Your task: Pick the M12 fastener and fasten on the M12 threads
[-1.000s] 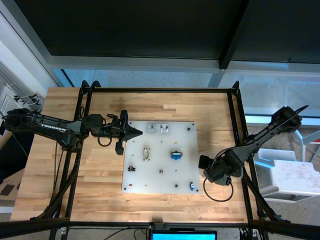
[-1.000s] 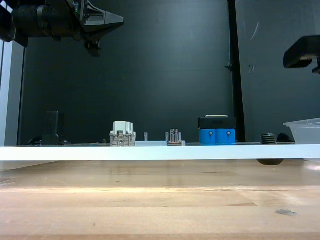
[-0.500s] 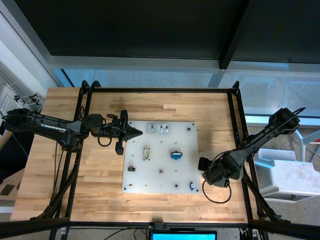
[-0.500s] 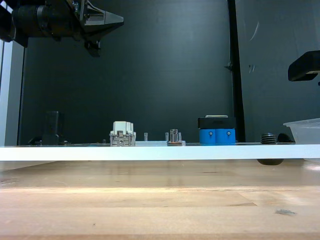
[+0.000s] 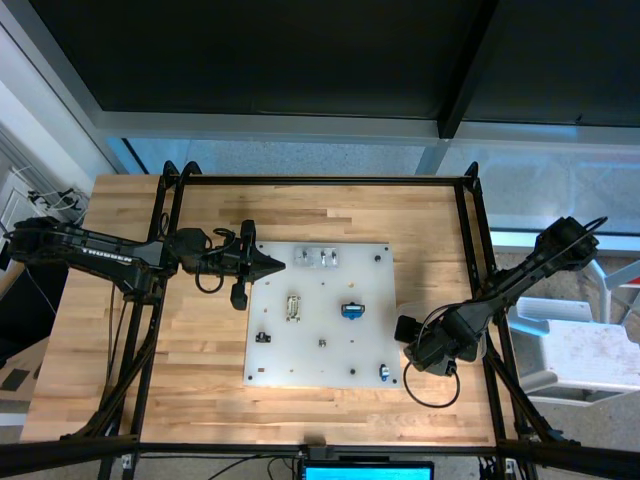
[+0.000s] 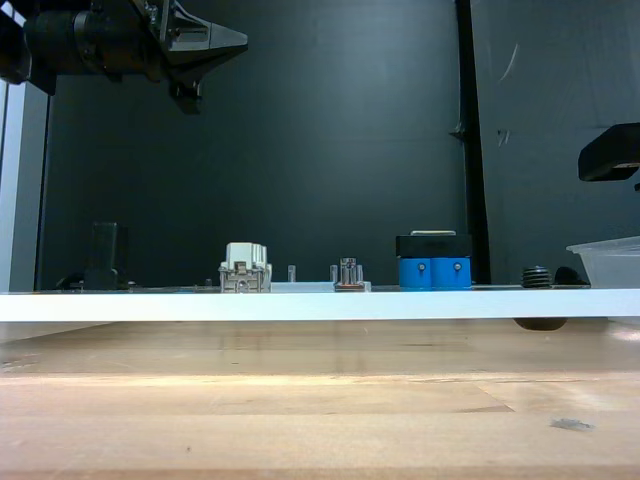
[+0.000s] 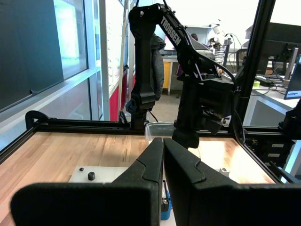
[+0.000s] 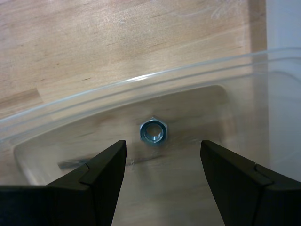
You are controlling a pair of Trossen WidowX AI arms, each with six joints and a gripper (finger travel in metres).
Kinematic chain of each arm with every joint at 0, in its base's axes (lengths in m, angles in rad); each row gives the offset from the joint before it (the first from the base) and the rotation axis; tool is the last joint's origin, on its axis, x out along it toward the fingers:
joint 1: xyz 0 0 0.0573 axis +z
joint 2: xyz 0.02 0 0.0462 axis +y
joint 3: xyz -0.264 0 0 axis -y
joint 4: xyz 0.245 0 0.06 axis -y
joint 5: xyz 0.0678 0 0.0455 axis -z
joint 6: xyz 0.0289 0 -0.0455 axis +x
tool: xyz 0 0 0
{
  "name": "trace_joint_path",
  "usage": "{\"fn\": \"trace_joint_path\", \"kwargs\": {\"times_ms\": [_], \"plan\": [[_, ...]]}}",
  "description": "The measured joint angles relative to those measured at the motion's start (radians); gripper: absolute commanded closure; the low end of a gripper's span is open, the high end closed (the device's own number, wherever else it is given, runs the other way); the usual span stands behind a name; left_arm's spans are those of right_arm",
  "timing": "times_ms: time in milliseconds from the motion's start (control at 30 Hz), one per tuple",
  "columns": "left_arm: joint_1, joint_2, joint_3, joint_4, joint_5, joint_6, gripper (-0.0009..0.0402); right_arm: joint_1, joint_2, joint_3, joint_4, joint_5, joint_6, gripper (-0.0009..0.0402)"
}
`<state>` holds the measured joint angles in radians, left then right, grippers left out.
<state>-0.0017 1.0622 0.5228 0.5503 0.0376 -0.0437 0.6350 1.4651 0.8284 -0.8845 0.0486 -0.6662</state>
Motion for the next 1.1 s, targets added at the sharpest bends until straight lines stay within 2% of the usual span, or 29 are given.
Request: {"fn": "trace_joint_path", "kwargs": {"times_ms": [233,633,767,1100], "plan": [[0.000,0.000,0.000,0.000,0.000,0.000,0.0393,0.002,0.041,-0.007,0.034,0.000,0.006,0.0173],[0.000,0.000,0.000,0.000,0.000,0.000,0.0393,0.003,0.045,-0.051,0.078,0.000,0.006,0.0173],[0.000,0.000,0.000,0.000,0.000,0.000,0.0393,0.003,0.045,-0.061,0.097,-0.025,0.006,0.0173],[0.000,0.000,0.000,0.000,0.000,0.000,0.0393,0.005,0.045,-0.072,0.112,-0.025,0.005,0.0174]]}}
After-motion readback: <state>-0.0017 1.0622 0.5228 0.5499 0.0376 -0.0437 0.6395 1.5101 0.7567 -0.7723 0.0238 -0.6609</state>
